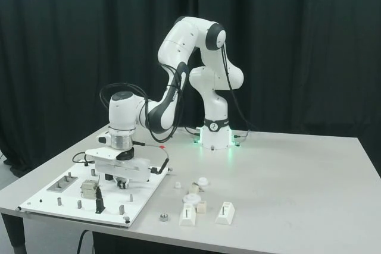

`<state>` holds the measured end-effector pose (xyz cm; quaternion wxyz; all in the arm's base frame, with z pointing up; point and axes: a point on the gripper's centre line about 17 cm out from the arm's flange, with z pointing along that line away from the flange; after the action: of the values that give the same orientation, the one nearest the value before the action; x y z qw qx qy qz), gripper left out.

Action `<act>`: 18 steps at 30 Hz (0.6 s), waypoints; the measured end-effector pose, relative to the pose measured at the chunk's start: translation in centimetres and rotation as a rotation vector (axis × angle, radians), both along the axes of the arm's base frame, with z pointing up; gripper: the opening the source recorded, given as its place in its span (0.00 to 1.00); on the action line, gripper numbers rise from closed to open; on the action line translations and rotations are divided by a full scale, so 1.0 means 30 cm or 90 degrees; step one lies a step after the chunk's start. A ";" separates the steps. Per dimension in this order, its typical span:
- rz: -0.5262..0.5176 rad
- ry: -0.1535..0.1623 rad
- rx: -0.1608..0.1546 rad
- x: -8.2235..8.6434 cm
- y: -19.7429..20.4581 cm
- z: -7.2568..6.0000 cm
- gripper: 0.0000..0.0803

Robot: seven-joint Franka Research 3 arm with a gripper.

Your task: Insert BNC.

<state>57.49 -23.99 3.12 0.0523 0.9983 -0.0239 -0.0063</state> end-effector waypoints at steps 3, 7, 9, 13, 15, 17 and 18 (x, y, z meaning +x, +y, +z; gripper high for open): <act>-0.014 -0.002 0.002 0.000 0.000 0.000 0.16; -0.033 -0.005 0.005 0.001 0.001 0.000 0.16; -0.041 -0.006 0.006 0.002 0.001 0.000 0.16; -0.050 -0.008 0.009 0.002 0.001 0.000 0.16; -0.052 -0.008 0.010 0.002 0.001 0.000 0.16; -0.056 -0.009 0.011 0.002 0.001 0.000 0.16; -0.059 -0.009 0.011 0.002 0.001 0.000 0.16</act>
<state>57.56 -23.95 3.12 0.0434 0.9966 -0.0706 -0.0022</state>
